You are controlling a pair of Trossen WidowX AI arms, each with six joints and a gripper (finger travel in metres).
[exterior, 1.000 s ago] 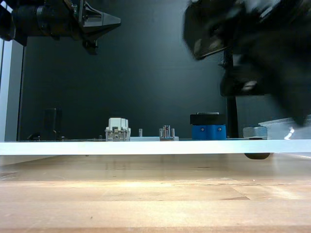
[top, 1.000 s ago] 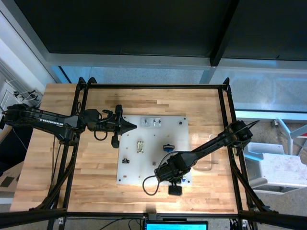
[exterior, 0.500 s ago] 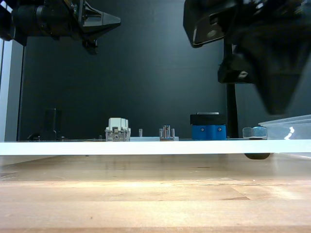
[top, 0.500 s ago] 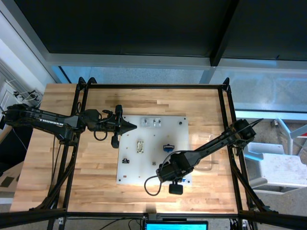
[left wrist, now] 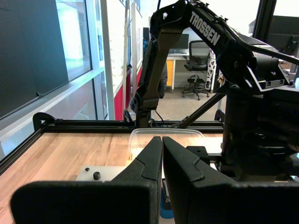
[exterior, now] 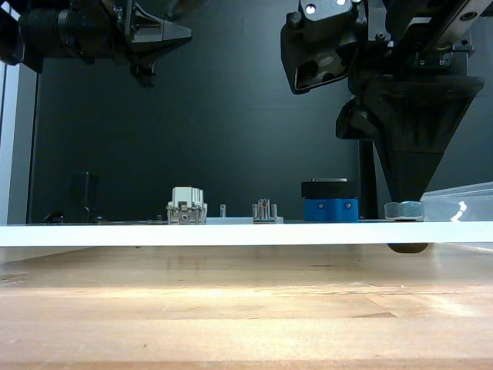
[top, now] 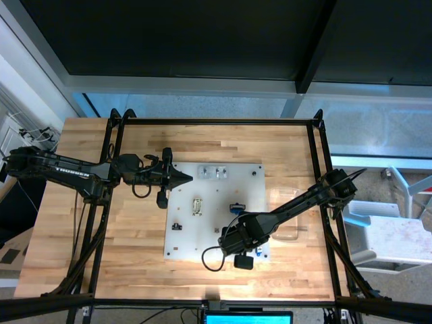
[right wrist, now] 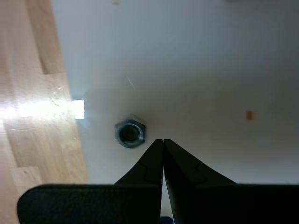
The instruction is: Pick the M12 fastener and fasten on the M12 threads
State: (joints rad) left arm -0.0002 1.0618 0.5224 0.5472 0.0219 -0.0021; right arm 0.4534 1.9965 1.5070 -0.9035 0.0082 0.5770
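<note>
The small silver nut [exterior: 404, 210] sits low on the white board [exterior: 231, 233] near its near right edge. No stud ribs show beneath it, and a dark stub pokes out under the board right below, so it looks run down on its stud. My right gripper [exterior: 407, 196] points straight down, shut and empty, its tips just above the nut. In the right wrist view the nut [right wrist: 130, 133] lies just beside the shut tips of the right gripper [right wrist: 163, 140]. From above, the right gripper [top: 244, 244] hides the nut. My left gripper [top: 183, 178] hovers shut over the board's far left edge.
A clear tray [top: 287, 217] lies right of the board, behind the nut in the low view. A blue connector [exterior: 330, 208] stands mid-board, with a white connector [exterior: 186, 208] and a small silver post [exterior: 264, 210] to its left. Black frame rails border the table.
The right gripper has swung left and come down, stopping with its tip just over the nut. The nut and the left arm have not moved.
</note>
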